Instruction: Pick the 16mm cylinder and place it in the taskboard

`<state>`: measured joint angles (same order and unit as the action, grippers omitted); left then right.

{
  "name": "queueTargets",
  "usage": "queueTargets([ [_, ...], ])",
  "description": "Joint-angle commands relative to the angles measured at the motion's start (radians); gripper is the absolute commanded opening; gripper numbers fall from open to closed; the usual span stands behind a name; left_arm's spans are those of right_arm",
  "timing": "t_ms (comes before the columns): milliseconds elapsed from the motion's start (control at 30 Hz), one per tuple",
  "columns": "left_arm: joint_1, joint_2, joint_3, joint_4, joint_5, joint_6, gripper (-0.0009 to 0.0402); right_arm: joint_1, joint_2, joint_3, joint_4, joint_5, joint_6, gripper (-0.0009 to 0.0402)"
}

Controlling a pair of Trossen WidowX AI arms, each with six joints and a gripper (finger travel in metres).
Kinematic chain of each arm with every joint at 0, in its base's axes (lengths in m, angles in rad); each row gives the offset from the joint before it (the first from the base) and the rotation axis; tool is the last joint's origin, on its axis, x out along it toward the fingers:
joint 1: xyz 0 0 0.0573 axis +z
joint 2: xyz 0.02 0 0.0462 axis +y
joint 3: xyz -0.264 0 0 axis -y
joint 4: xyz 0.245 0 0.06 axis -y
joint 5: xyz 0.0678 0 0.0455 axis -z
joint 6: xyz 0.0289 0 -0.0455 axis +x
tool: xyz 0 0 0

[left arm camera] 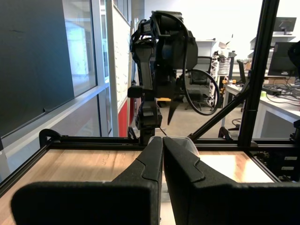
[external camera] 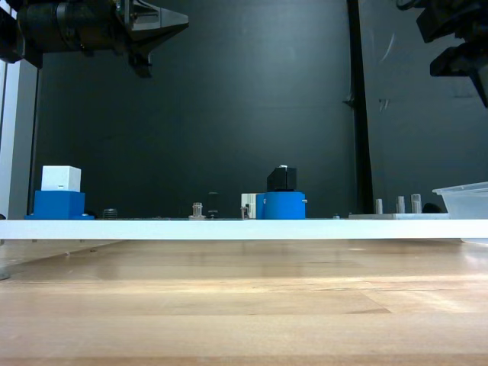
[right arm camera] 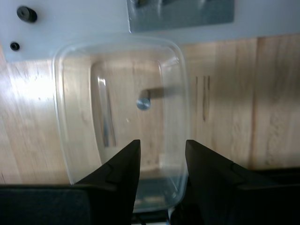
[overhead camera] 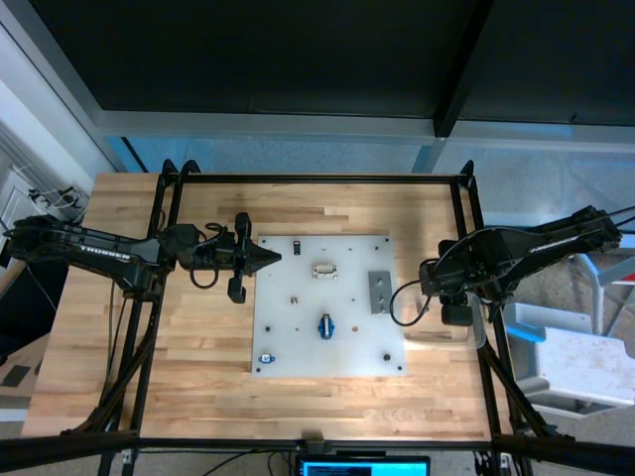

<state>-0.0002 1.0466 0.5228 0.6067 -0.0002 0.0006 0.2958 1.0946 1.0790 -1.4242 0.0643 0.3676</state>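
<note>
The 16mm cylinder (right arm camera: 143,103) is a small grey metal piece seen end-on, standing in a clear plastic tray (right arm camera: 61,117). My right gripper (right arm camera: 161,150) hangs open above the tray, short of the cylinder and pointing down at it. The taskboard (overhead camera: 298,327) is a white square plate with a blue fitting (overhead camera: 324,325), a grey block (overhead camera: 380,291) and a beige connector (overhead camera: 323,269). My left gripper (overhead camera: 273,256) hovers shut and empty over the board's left edge, high above it in the low view (external camera: 179,19).
The clear tray (overhead camera: 422,332) sits on the wooden table against the board's right edge. A black frame (overhead camera: 317,179) runs around the table. In the low view a blue block with a white cube (external camera: 59,194) and short pegs (external camera: 400,203) rise from the board.
</note>
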Motion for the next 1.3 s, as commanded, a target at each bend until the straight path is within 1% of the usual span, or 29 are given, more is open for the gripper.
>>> queueTargets([
  [33,0.0,0.0,0.0,0.0,0.0,0.0,0.0,0.008,0.0,-0.033,0.04,-0.001,0.023,0.0148],
  [333,0.0,0.0,0.0,0.0,0.0,0.0,0.0,0.018,0.001,-0.113,0.081,-0.001,0.074,0.0168],
  [467,0.0,0.0,0.0,0.0,0.0,0.0,0.0,0.02,0.001,-0.147,0.124,0.02,0.097,0.017],
  [500,0.0,0.0,0.0,0.0,0.0,0.0,0.0,0.02,0.001,-0.156,0.137,0.021,0.1,0.017],
  [1300,0.0,0.0,0.0,0.0,0.0,0.0,0.0,0.039,0.014,-0.309,0.34,0.013,0.18,0.0169],
])
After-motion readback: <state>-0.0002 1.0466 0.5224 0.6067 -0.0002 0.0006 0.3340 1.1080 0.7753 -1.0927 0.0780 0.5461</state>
